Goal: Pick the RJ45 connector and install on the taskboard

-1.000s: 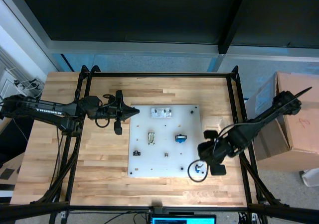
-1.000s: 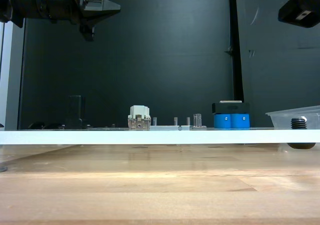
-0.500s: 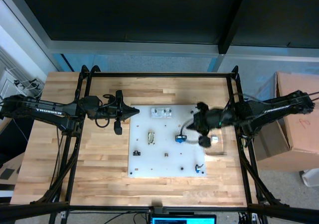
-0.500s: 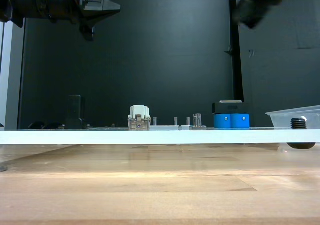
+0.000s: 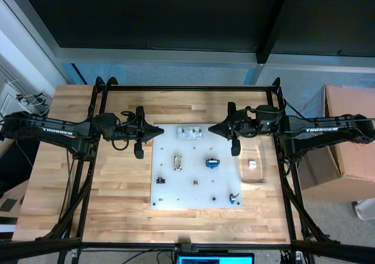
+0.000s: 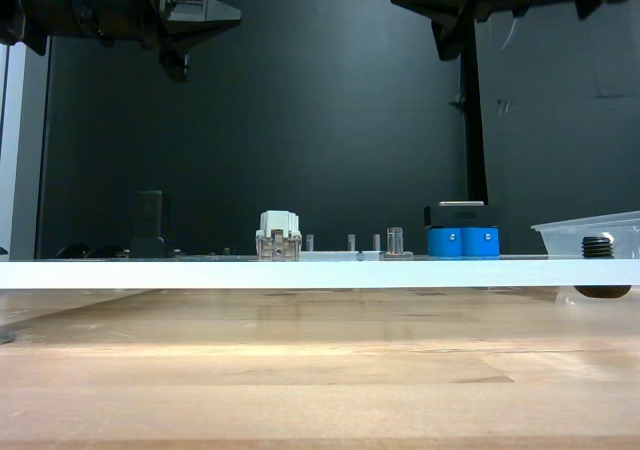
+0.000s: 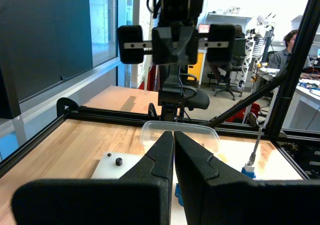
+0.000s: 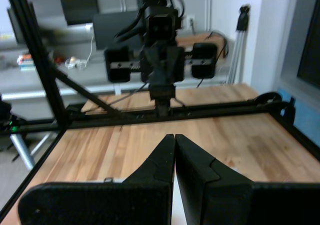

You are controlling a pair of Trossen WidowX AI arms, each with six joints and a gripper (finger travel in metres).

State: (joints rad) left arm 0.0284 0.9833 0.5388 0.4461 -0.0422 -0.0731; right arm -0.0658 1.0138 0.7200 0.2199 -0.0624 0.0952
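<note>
Pincers aloft: left pincer (image 5: 158, 132), right pincer (image 5: 212, 129), nothing held

Both closed down to a hairline between the fingers, no part in either; wrist views agree. Both hang high over the taskboard (image 5: 193, 188), tips facing each other. Left one is over the board's 10 o'clock edge, right one toward 1 o'clock. Low view puts both well above everything on the board.

Outward from right pincer: blue block (image 5: 212, 163) on the board, toward 6 o'clock of the tip. Farther out, clear tray (image 5: 258, 180) on the desk (image 5: 117, 205), just off the board's 3 o'clock edge, with a small white piece (image 5: 252, 165) lying in it.

RJ45 connector (image 5: 234, 198): taken to be the small blue piece at the board's 5 o'clock corner. It stands on the board, well apart from both pincers. Fully in or part-way in: cannot tell.

Judgement: placing looks done or nearly so, and the step in hand reads as checking the seat. To do it well:
- Bring the right pincer toward 5 o'clock, clear of blue block and tray rim.
- Come down from straight above.
- Press on the connector's body, along the line of its seat, with no sideways lean, until it sits flush.

Risk: a tilt could jam it half in.
</note>
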